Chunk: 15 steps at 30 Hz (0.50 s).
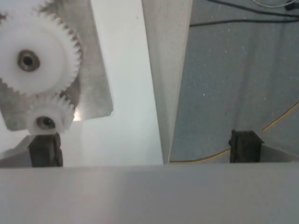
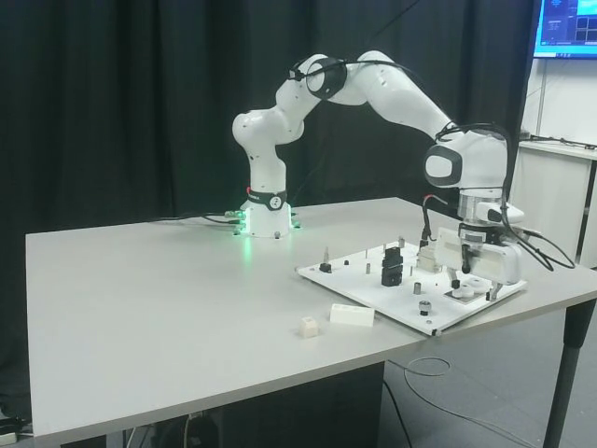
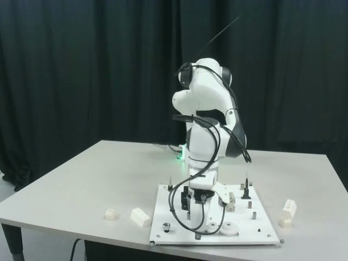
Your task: Insert small gear.
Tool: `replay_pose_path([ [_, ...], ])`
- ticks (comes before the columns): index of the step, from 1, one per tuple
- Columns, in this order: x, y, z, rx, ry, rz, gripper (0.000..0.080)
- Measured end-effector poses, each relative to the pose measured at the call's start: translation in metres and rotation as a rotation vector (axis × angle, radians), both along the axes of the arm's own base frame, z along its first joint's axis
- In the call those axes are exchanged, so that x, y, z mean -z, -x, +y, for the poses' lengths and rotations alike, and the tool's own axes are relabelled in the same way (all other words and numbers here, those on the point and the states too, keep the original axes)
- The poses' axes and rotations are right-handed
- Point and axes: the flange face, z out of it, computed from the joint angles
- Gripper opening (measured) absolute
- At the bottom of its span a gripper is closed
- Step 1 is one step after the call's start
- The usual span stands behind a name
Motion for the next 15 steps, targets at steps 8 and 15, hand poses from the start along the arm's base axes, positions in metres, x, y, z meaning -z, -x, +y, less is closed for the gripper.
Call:
replay_pose_path([
  [8,0.0001,0.0001,0.0003,-0.006,0.008,0.0,0.08],
  [15,0.0021,0.0004,0.0007,-0.013,0.018,0.001,0.08],
])
